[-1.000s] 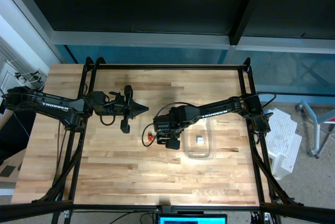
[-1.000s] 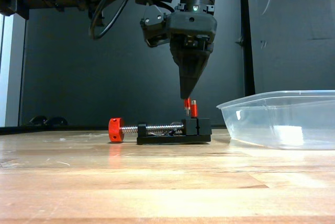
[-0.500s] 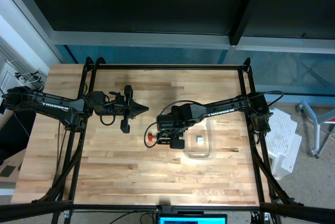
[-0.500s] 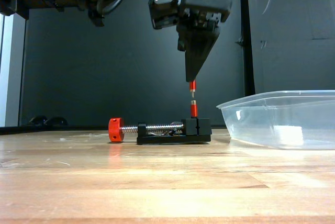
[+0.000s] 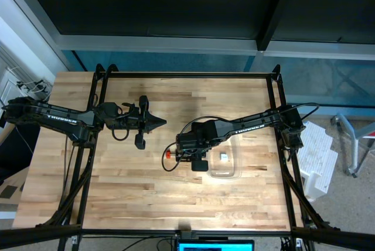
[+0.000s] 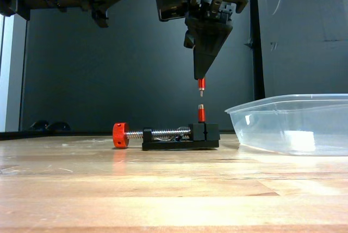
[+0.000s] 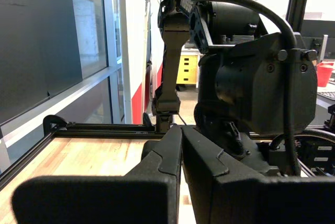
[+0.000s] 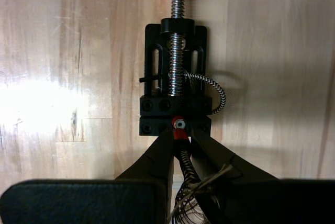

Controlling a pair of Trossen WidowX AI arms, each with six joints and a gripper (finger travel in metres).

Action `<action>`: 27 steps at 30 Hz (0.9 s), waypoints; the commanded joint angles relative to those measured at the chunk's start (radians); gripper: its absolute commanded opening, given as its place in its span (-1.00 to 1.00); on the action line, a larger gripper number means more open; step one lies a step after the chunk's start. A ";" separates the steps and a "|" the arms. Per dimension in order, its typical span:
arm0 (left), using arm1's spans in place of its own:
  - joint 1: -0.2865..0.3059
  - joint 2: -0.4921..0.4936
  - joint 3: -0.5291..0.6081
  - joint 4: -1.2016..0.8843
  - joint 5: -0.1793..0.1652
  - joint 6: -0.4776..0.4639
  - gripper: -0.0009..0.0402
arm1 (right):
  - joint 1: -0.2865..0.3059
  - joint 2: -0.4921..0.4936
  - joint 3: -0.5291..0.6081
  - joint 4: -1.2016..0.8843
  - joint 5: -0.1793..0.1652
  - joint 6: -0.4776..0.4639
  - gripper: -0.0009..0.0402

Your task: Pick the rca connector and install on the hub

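The hub [image 6: 179, 136] is a black block lying on the wood, with a red knob [image 6: 120, 134] on a screw at its left end and a red post [image 6: 200, 114] standing on its right end. My right gripper [image 6: 201, 78] hangs point down straight above that post, shut on the rca connector [image 6: 201, 85], a small red plug with a silvery tip. A small gap separates plug and post. In the right wrist view the connector [image 8: 179, 124] sits between the fingertips, over the hub [image 8: 175, 93]. My left gripper [image 5: 162, 123] is shut and parked far to the left, off the table surface.
A clear plastic tray [image 6: 293, 124] stands just right of the hub, holding a small white square piece [image 5: 224, 156]. A braided wire [image 8: 212, 90] loops out of the hub's side. Black frame rails run along the table's left, right and far edges.
My right gripper has risen from the hub's right end, taking the red connector up with it. A gap has opened between it and the red post. The left arm has not moved.
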 commanded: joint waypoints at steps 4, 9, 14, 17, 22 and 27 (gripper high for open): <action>0.000 0.000 0.000 0.000 0.000 0.000 -0.96 | -0.001 0.005 -0.006 0.007 0.002 0.000 -0.96; 0.000 0.000 0.000 0.000 0.000 0.000 -0.96 | -0.001 0.005 -0.018 0.012 0.001 0.000 -0.96; 0.000 0.000 0.000 0.000 0.000 0.000 -0.96 | -0.001 0.005 -0.030 0.034 0.001 0.000 -0.96; 0.000 0.000 0.000 0.000 0.000 0.000 -0.96 | -0.001 0.005 -0.034 0.041 0.001 0.001 -0.96; 0.000 0.000 0.000 0.000 0.000 0.000 -0.96 | -0.001 0.005 -0.043 0.044 0.001 0.002 -0.96; 0.000 0.000 0.000 0.000 0.000 0.000 -0.96 | -0.001 0.005 -0.045 0.051 0.001 0.002 -0.96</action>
